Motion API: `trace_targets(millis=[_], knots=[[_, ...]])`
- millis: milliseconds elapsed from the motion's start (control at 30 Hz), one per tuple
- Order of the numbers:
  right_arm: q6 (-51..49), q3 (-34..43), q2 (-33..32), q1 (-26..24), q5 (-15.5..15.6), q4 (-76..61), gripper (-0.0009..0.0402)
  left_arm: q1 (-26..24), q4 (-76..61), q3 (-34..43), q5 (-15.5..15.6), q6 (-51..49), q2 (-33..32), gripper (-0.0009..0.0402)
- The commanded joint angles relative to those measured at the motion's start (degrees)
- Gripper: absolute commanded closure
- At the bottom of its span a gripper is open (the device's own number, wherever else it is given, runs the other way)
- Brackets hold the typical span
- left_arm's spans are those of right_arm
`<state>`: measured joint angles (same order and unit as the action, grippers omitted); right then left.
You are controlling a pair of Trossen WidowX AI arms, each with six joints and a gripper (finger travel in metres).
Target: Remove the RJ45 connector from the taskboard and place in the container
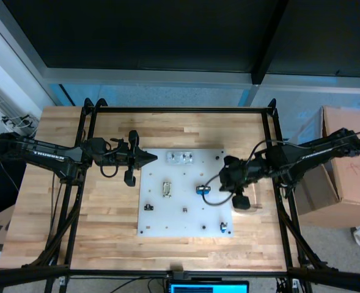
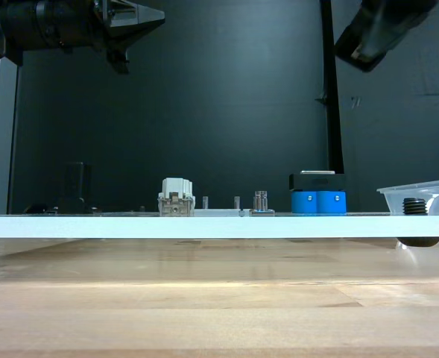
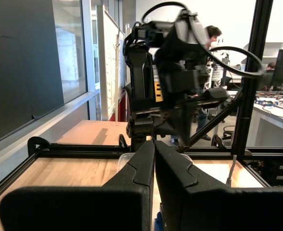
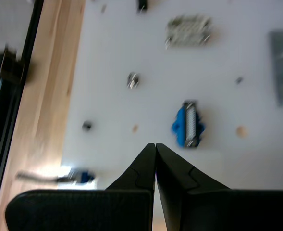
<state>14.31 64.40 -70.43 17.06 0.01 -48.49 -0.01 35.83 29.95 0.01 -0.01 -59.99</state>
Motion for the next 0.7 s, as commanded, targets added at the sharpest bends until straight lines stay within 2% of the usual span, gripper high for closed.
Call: trace_targets(millis=[33,200,433,700], knots=[[0.94,3.41,-2.51,3.39,0.0,-4.7,0.0393,0.0,0.02,0.0,-0.02,0.0,0.0,0.0393],[4.61,9.14,-6.29,7.19,0.02,-10.69,0.0393,0.0,0.02,0.0,-0.02,0.0,0.0,0.0393],[9.53,16.65,-11.26,10.03,0.0,-19.87,0.0393,0.02,0.02,0.0,-0.02,0.0,0.0,0.0393],[15.82,22.14,-15.5,14.12,0.0,-26.91,0.038,0.0,0.02,0.0,-0.02,0.0,0.0,0.0393]])
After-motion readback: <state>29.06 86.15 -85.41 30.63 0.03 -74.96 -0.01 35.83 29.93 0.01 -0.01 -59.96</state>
